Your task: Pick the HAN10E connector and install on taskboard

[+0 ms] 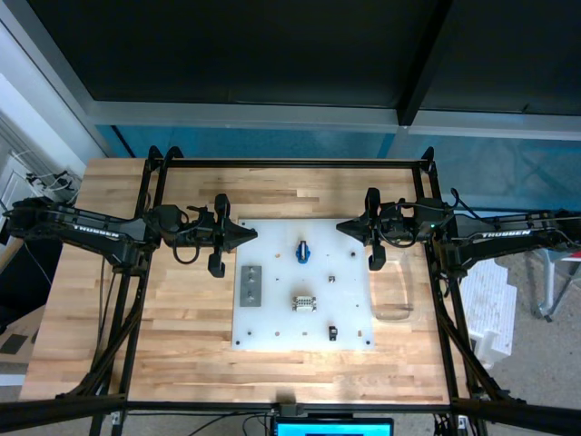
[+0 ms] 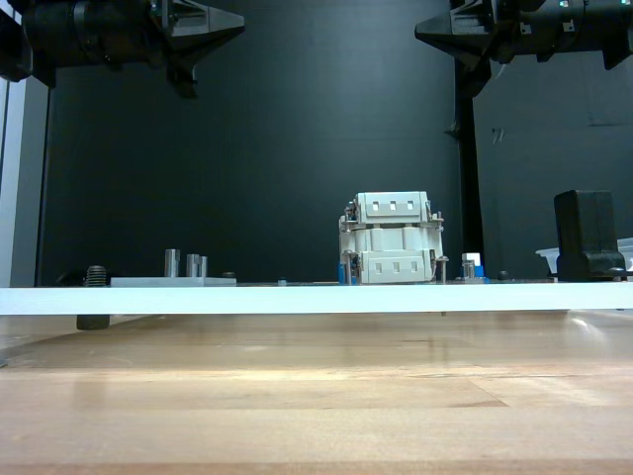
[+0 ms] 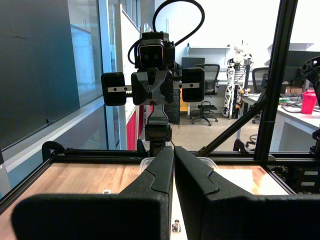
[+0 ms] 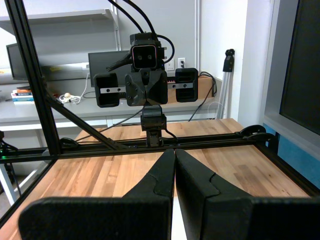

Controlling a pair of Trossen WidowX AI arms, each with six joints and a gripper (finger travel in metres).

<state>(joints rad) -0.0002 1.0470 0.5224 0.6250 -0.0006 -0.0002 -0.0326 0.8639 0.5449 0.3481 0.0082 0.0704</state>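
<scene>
We find the small pale grey-beige rectangular plastic HAN10E connector [image 1: 306, 302] standing upright near the middle of the large flat white square taskboard [image 1: 272, 322], apart from the flat grey metal block [image 1: 250, 284]. The left gripper [image 1: 251, 233] and right gripper [image 1: 342, 226] hang high over the board's far corners, both pinched closed on nothing. We judge the placing done; next, confirm it sits flush.

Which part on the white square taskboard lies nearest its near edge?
The small black part; beige HAN10E connector, grey metal block, blue part lie farther back. Left gripper, right gripper hover shut overhead.
</scene>
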